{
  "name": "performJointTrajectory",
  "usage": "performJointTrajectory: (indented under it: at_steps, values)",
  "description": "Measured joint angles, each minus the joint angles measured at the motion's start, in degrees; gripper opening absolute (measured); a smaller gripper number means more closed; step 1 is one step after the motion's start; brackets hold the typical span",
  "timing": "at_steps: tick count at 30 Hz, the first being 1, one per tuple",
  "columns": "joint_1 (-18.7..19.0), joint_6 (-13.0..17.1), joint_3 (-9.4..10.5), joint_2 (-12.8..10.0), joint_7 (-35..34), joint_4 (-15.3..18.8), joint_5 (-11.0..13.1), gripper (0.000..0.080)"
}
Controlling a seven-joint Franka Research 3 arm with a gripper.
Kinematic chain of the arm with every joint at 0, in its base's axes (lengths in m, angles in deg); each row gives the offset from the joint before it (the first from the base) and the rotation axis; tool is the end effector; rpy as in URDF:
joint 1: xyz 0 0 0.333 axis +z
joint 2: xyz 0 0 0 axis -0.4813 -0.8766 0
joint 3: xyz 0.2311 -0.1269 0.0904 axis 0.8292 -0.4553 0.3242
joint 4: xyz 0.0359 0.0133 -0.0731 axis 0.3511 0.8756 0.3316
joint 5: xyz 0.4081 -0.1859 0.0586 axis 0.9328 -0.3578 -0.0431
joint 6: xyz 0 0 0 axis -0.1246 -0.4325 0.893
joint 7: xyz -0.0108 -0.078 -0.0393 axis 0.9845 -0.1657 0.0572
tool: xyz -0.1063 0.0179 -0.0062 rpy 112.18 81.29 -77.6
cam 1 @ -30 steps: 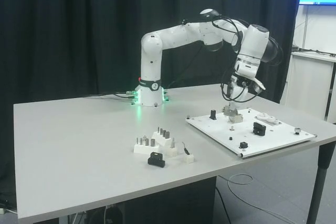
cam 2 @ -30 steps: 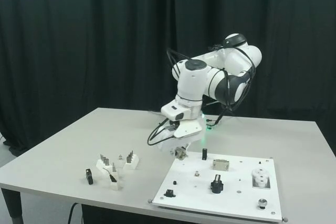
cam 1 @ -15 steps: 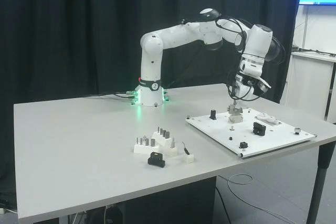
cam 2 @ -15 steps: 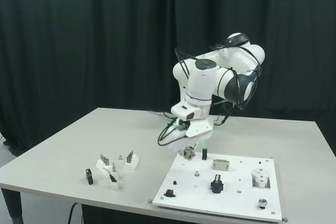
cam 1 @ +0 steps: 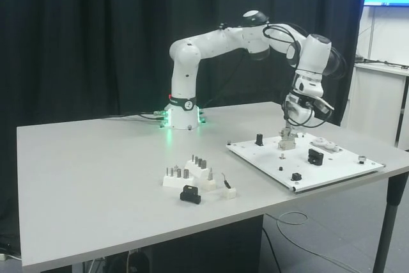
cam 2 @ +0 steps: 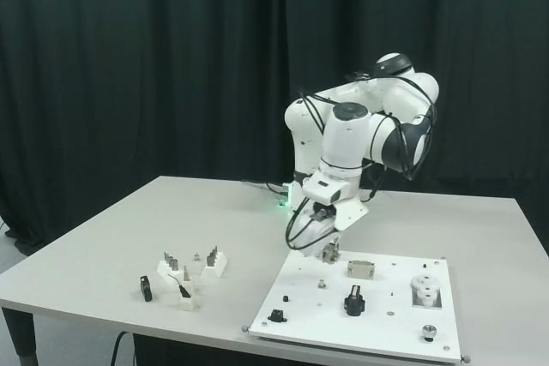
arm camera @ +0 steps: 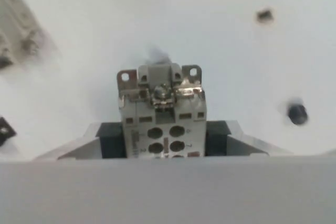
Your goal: Insert waterproof.
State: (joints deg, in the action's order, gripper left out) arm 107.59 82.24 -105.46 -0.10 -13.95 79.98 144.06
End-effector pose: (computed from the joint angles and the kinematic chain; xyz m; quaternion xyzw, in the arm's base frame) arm 0.6414 0.1065 0.2613 0.9780 0.1819 -0.0784 0.0659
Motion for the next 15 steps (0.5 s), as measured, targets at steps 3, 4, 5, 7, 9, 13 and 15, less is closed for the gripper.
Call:
performJointTrajectory:
  at_steps: [3, 4, 5, 7, 9, 13, 15]
  values:
    - [1.59, 0.0, 0.0, 0.3, 1.29, 1.2, 0.18, 0.0313]
    - [2.19, 0.04, 0.0, 0.43, 1.51, 1.62, 0.2, 0.0313]
    - [2.7, 0.09, -0.01, 0.53, 1.62, 2.0, 0.21, 0.0313]
    - [3.81, 0.23, -0.03, 0.67, 1.81, 2.73, 0.21, 0.0313]
    - [4.85, 0.51, -0.07, 0.72, 2.18, 3.39, 0.21, 0.0313]
    - [7.03, 1.34, -0.07, 0.72, 2.74, 4.87, 0.22, 0.0313]
    - [8.2, 1.78, -0.07, 0.73, 2.76, 5.74, 0.26, 0.0313]
